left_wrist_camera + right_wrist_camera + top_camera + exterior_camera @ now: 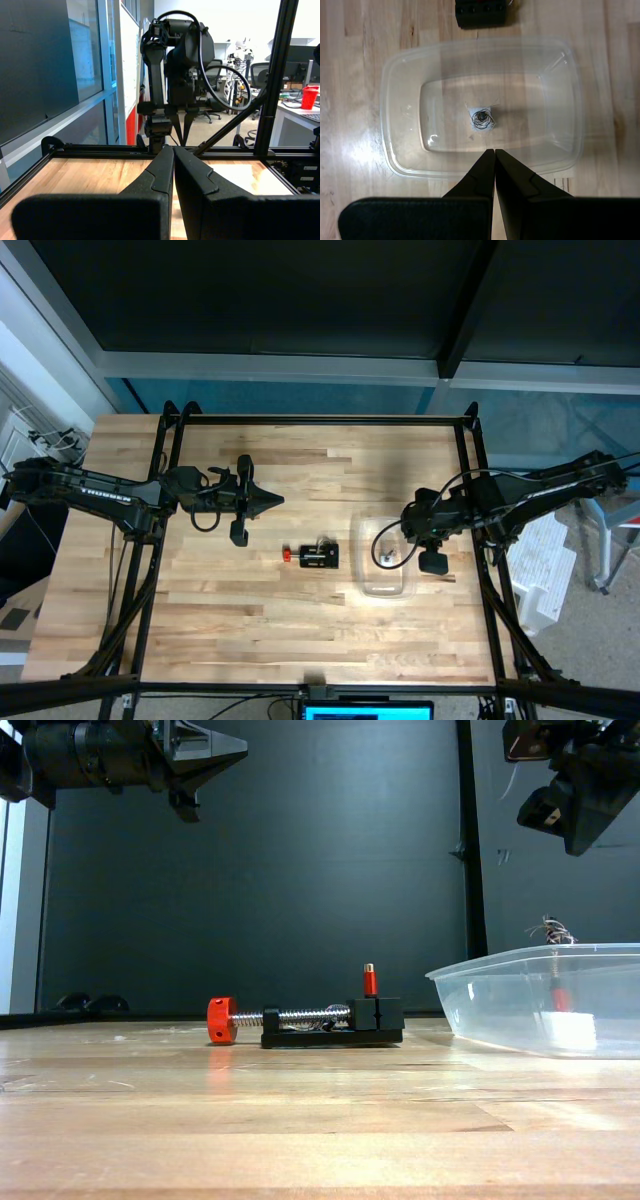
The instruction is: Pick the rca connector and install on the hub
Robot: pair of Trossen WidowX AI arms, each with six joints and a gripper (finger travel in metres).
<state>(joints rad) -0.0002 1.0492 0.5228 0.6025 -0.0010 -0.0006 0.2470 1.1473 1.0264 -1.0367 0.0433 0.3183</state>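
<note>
1. Since the connector sits in the tray and neither arm holds anything, I'd put the task at its start: no pick and no install yet.
2. Right gripper: fingers pressed together and empty. It hangs above the tray, well clear of the rim in the low view.
3. Connector vs right gripper: it is below the gripper and a little ahead of the fingertips, roughly on the finger line. It stands on a white cube near the tray's middle, with thin wire bunched at its top.
4. Hub: it rests on the table outside the tray, ahead of the right gripper past the tray's far rim and well below the tips. Its red knob points away from the tray.
5. Left gripper: fingers together and empty. It is high over the table on the hub's far side from the tray, tips aimed toward the right arm. It looks parked.
6. What's left, my read:
   - open the right fingers
   - drop onto the connector and grip it
   - lift it clear of the tray wall
   - carry it forward to the hub and seat it
7. Can't tell which fitting on the hub takes the connector.
</note>
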